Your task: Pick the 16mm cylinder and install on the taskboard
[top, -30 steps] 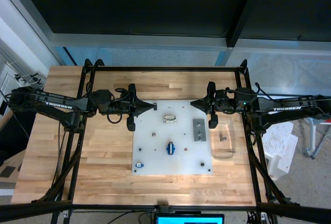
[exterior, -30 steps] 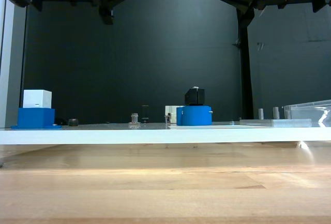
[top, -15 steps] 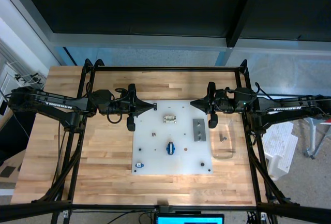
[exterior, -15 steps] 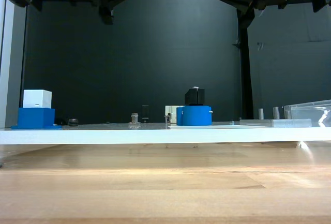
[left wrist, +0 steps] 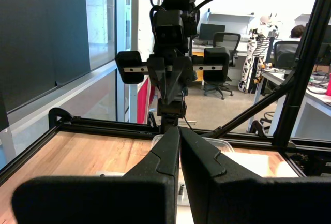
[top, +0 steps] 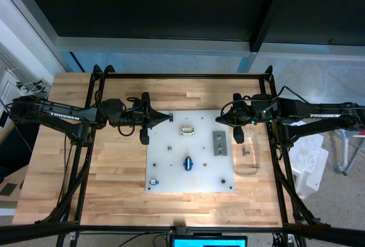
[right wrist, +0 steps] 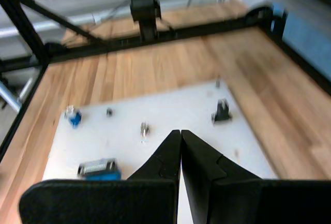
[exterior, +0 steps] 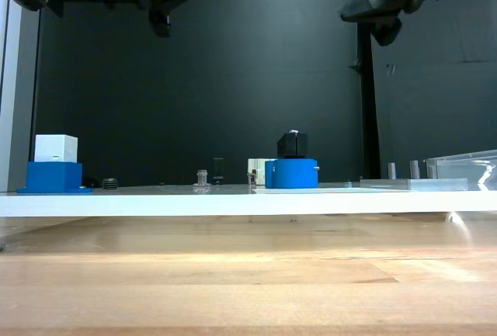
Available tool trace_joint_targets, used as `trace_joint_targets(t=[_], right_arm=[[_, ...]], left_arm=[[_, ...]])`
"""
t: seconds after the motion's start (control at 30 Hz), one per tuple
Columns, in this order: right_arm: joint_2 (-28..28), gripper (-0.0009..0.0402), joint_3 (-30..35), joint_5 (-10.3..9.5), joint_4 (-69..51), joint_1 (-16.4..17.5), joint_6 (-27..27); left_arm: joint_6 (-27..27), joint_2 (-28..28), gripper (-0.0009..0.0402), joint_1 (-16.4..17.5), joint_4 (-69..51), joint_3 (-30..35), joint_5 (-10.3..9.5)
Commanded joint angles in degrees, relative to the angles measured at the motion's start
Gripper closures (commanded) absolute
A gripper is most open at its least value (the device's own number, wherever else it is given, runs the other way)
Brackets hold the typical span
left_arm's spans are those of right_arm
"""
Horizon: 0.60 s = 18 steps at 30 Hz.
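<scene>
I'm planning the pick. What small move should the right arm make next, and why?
Probably swing the right gripper over the clear tray: it hangs shut above the far-right part of the taskboard, while the 16mm cylinder sits in that tray, beside the board. The left gripper, shut, hovers over the board's far-left corner.

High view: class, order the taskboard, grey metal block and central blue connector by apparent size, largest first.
taskboard
grey metal block
central blue connector
Above its far edge hover the left gripper and right gripper.
</scene>
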Motion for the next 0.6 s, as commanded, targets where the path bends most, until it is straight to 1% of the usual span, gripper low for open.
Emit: trace_joint_targets(t=[0.03,0.2,0.3,0.5,0.6], right_arm=[[0.0,0.0393,1.9,0.35,-6.9,0.7,1.1],[0.0,0.0393,4.1,0.46,-16.6,2.6,2.4],[0.0,0.0393,5.2,0.46,-22.2,4.2,3.6],[0.0,0.0393,7.3,0.48,-33.3,7.4,4.0],[0.0,0.0393,7.8,0.46,-38.2,9.1,5.4]], left_arm=[[0.0,0.0,0.0393,0.0,0.0,0.0,0.02],[0.0,0.0,0.0393,0.0,0.0,0.0,0.02],[0.0,0.0,0.0393,0.0,0.0,0.0,0.02],[0.0,0.0,0.0393,0.0,0.0,0.0,0.02],[0.0,0.0,0.0393,0.0,0.0,0.0,0.02]])
